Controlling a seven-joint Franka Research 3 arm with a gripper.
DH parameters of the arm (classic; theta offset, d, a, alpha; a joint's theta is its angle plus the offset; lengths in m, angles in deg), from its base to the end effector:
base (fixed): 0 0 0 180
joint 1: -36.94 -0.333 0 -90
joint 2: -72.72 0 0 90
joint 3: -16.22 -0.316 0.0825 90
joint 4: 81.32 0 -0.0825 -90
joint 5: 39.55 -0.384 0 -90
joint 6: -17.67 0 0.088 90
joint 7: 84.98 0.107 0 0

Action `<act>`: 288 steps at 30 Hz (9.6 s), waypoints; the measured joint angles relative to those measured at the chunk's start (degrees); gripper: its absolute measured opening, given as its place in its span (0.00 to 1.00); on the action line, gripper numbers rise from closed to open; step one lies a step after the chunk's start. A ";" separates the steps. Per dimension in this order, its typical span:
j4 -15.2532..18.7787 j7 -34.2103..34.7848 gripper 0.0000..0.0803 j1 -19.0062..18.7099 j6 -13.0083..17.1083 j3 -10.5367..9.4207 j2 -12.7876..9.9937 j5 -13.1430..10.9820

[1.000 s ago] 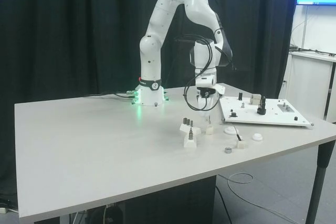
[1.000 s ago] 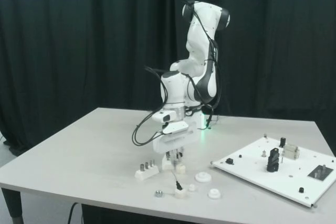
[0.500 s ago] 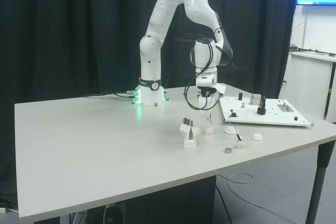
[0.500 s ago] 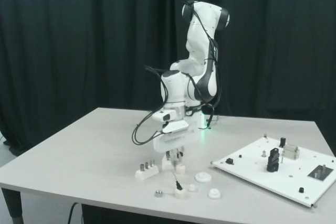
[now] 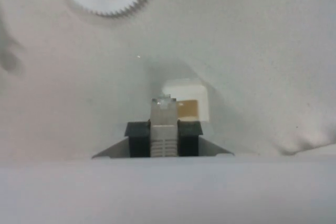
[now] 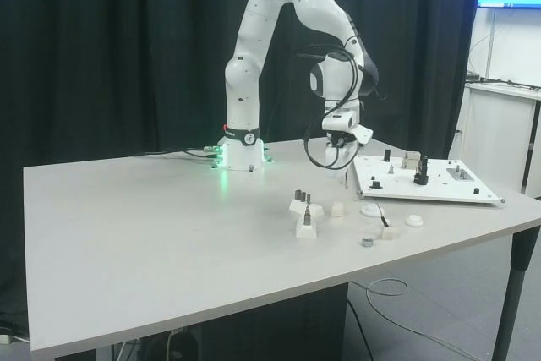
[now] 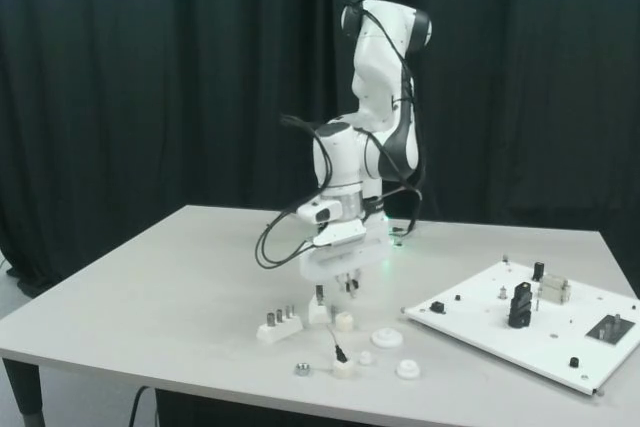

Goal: Insert Ethernet.

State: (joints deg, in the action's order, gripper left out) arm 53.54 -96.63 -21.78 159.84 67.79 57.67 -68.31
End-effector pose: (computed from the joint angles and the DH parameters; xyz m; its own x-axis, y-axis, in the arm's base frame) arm 0.5052 0.0546 0.2586 0.9983 -0.0579 0.0042 -0.0572 -0.9936 -0.0974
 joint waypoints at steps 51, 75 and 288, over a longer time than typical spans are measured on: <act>-3.79 51.13 0.13 -5.80 -8.80 -6.64 1.58 7.53; -4.61 74.36 0.13 -5.80 -12.40 -12.91 1.99 7.21; -4.03 90.29 0.13 -4.15 -4.61 -16.42 -3.28 2.79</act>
State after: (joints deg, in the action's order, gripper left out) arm 49.50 -6.34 -25.93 155.23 51.37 54.39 -65.53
